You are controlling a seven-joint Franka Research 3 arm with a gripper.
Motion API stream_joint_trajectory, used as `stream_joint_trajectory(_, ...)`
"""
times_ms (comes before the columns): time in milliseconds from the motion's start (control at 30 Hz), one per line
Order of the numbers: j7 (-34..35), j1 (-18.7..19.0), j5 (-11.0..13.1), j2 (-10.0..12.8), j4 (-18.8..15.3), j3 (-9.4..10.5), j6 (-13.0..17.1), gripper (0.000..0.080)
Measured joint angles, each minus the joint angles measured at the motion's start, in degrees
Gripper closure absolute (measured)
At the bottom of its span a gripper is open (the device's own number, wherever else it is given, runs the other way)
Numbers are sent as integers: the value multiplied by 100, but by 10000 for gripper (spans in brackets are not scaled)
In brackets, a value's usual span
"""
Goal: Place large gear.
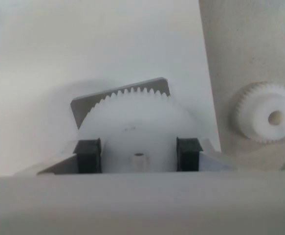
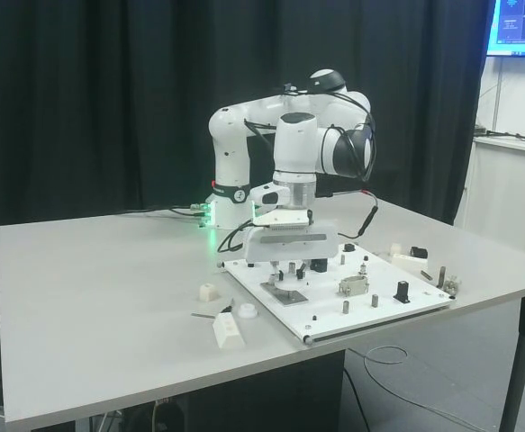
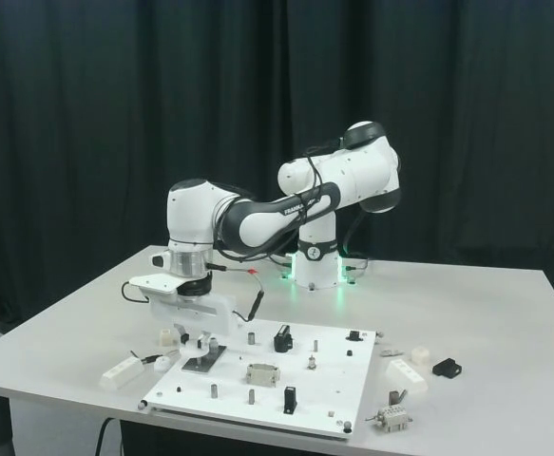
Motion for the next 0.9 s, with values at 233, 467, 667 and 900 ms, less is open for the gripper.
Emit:
stream_joint_trajectory(233, 0, -15, 0, 0, 5, 0, 34, 473)
stream_joint_trajectory(467, 0, -34, 0, 0, 13, -3, 54, 473)
stream_joint_trajectory(667, -19, -82, -16, 0, 13, -5, 133, 473)
stream_joint_trajectory(900, -157, -224, -70, 7, 14, -5, 279, 473)
